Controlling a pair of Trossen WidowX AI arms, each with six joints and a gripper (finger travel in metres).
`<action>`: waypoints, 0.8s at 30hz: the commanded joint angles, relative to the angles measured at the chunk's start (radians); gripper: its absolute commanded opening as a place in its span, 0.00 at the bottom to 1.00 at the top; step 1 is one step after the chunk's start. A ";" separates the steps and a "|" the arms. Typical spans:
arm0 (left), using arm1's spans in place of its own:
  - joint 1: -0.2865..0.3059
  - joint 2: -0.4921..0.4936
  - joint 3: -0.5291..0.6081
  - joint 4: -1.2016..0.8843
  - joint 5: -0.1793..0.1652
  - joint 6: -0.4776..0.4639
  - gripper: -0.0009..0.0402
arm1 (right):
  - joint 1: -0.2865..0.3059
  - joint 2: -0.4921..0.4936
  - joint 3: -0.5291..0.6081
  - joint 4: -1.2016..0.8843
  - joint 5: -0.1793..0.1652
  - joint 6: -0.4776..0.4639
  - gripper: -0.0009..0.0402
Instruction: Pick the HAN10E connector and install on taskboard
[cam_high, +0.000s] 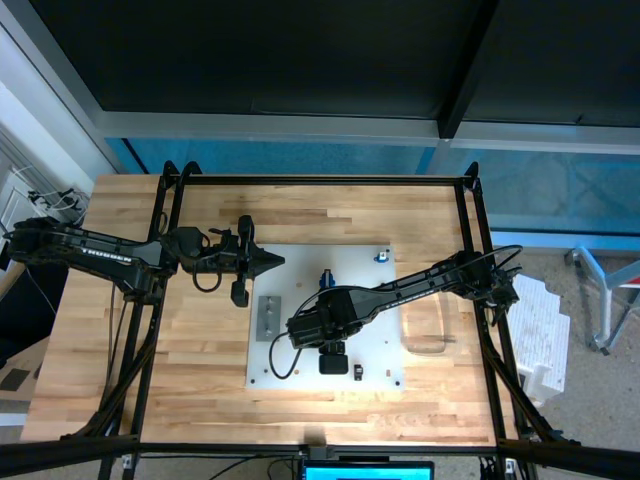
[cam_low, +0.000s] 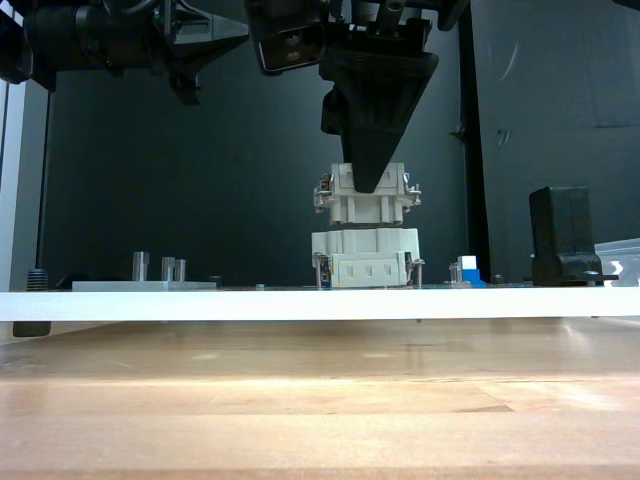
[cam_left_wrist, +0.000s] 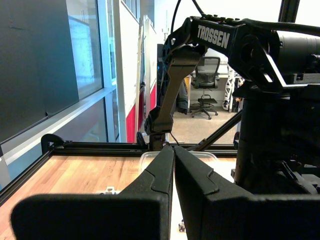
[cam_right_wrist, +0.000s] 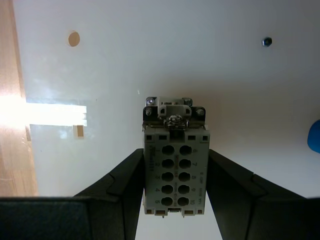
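The HAN10E connector (cam_low: 365, 195), a pale beige block with metal ends, hangs in my right gripper (cam_low: 373, 182), which is shut on its sides. It sits directly over a matching pale housing (cam_low: 365, 258) mounted on the white taskboard (cam_low: 300, 303), almost touching it. The right wrist view looks down on the connector (cam_right_wrist: 176, 167) with its two rows of round contacts between the black fingers (cam_right_wrist: 125, 175), above the white taskboard (cam_right_wrist: 200, 60). From above, my right gripper (cam_high: 300, 328) covers the connector. My left gripper (cam_high: 275, 261) hovers shut and empty at the board's far left edge.
A grey metal block (cam_high: 270, 318) lies left of my right gripper. A blue part (cam_high: 326, 277) and a black fitting (cam_high: 333, 360) stand on the taskboard (cam_high: 300, 270). A clear plastic tray (cam_high: 435, 320) lies right of the board. Black frame rails surround the table.
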 joint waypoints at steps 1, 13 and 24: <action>0.000 0.000 0.000 0.000 0.000 0.000 0.02 | 0.000 -0.001 -0.002 0.006 0.000 -0.003 0.05; 0.000 0.000 0.000 0.000 0.000 0.000 0.02 | -0.002 0.017 -0.010 0.023 -0.001 -0.013 0.05; 0.000 0.000 0.000 0.000 0.000 0.000 0.02 | -0.001 0.027 -0.009 0.026 -0.010 -0.019 0.05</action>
